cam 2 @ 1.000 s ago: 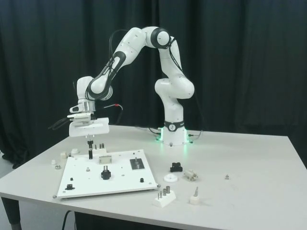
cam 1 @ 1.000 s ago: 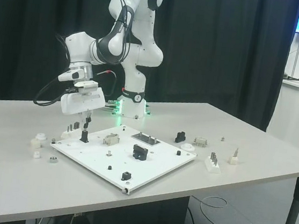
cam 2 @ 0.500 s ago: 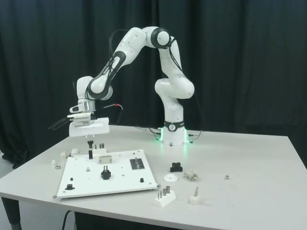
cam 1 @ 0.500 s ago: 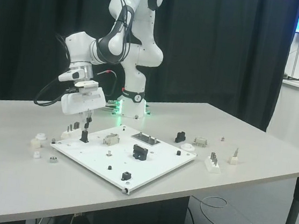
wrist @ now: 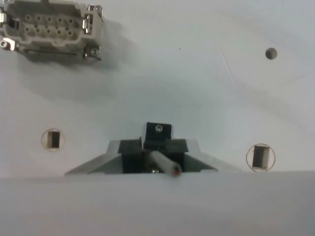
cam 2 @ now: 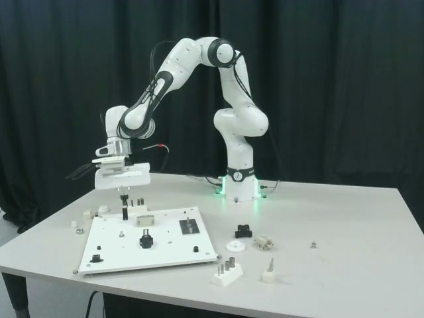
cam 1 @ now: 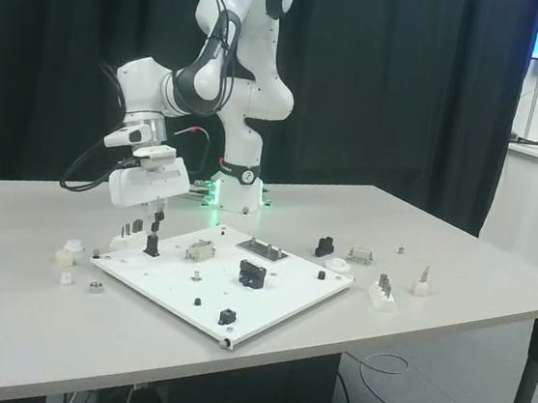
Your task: Insert USB.
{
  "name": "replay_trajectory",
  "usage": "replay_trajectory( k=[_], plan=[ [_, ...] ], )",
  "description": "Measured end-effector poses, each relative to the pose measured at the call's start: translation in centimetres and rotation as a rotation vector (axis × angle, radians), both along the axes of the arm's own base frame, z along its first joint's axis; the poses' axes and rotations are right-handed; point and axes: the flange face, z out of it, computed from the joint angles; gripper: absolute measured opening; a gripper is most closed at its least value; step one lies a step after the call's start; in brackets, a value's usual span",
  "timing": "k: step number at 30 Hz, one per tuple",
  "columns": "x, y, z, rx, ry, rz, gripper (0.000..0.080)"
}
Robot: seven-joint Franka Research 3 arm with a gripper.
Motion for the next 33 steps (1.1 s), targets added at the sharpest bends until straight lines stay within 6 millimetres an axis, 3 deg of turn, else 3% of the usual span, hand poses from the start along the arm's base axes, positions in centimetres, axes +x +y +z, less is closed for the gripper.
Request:
replay_trajectory(
  k=[33],
  plan=[
    [-0.55,-0.66,0.00,-0.003,-0.003,-0.025,0.0094]
  ],
)
